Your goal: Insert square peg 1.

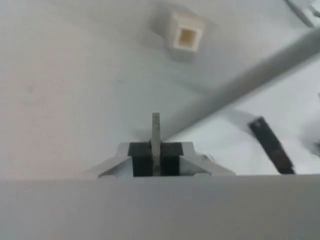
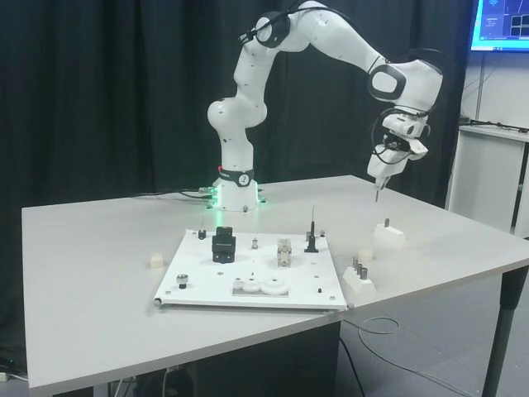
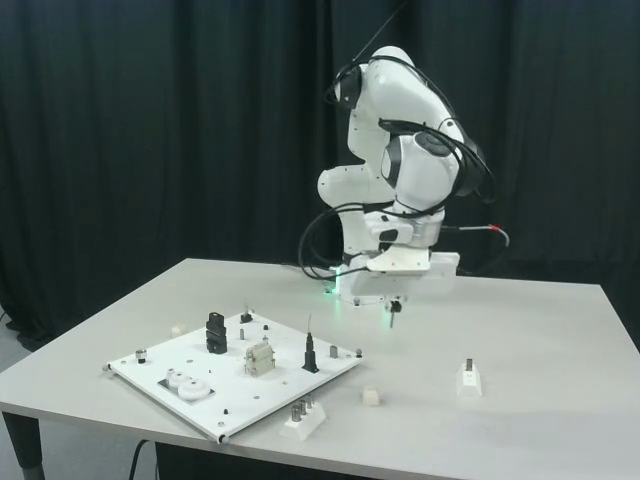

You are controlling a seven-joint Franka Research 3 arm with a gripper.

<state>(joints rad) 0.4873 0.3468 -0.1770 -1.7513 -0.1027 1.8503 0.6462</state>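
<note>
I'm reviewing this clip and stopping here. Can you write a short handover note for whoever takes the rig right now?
End effector: shut on the square peg, which points down, in the air above the grey table.
Things: a white block with a square hole sits on the table, ahead of the peg in the wrist view. The white board of parts is off to the side.
Done: peg picked up.
Left: probably carry the peg over the square hole, line it up, push it in, release.
</note>
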